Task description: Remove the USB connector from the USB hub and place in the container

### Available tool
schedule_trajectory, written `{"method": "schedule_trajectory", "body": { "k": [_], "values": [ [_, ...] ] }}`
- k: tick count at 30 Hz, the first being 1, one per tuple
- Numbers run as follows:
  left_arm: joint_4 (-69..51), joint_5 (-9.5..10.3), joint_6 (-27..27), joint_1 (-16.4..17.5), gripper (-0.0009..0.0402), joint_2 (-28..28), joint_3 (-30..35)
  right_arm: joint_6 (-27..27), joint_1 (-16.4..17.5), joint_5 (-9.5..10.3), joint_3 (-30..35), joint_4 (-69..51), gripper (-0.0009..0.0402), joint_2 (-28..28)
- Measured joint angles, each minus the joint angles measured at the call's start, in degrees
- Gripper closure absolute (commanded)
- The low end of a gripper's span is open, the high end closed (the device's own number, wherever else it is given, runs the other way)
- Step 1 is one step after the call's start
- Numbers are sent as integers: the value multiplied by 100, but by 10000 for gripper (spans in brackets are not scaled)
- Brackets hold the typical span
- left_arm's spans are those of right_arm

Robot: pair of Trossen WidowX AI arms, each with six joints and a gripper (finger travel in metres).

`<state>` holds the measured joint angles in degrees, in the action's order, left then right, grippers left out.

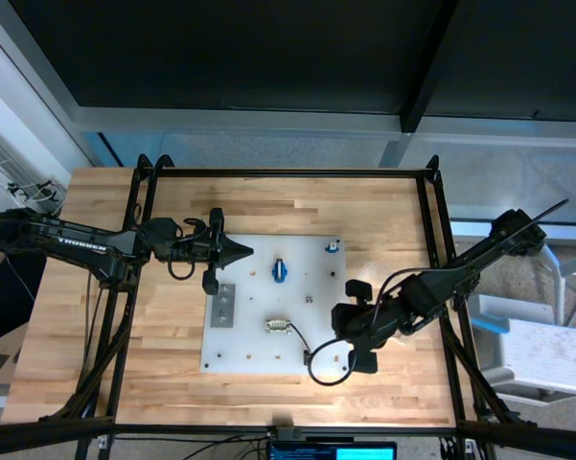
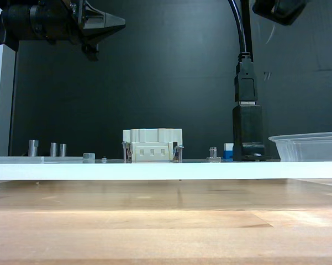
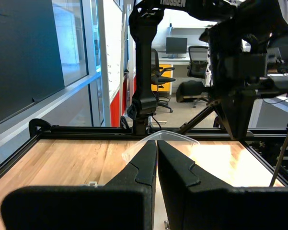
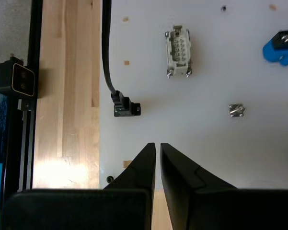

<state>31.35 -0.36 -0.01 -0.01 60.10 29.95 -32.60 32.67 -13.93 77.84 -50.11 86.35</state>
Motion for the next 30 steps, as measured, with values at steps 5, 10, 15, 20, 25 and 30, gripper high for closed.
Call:
{"method": "schedule_trajectory", "body": {
  "k": [5,10,15,20,25,30],
  "values": [
    [0,0,0,0,392,0,0,-175,129,2,208,0,345,243],
    [0,0,2,0,392,0,-2,-177,205,-7,382,-2,292,494],
    [0,0,0,0,392,0,-2,-310,256,-22,437,146,221,688],
    [0,0,2,0,392,0,-2,-391,264,-245,452,284,191,892],
    [0,0,2,0,392,0,-2,-407,271,-302,584,306,197,1110],
    [0,0,0,0,392,0,0,-402,271,-393,632,374,199,1266]
  ]
}}
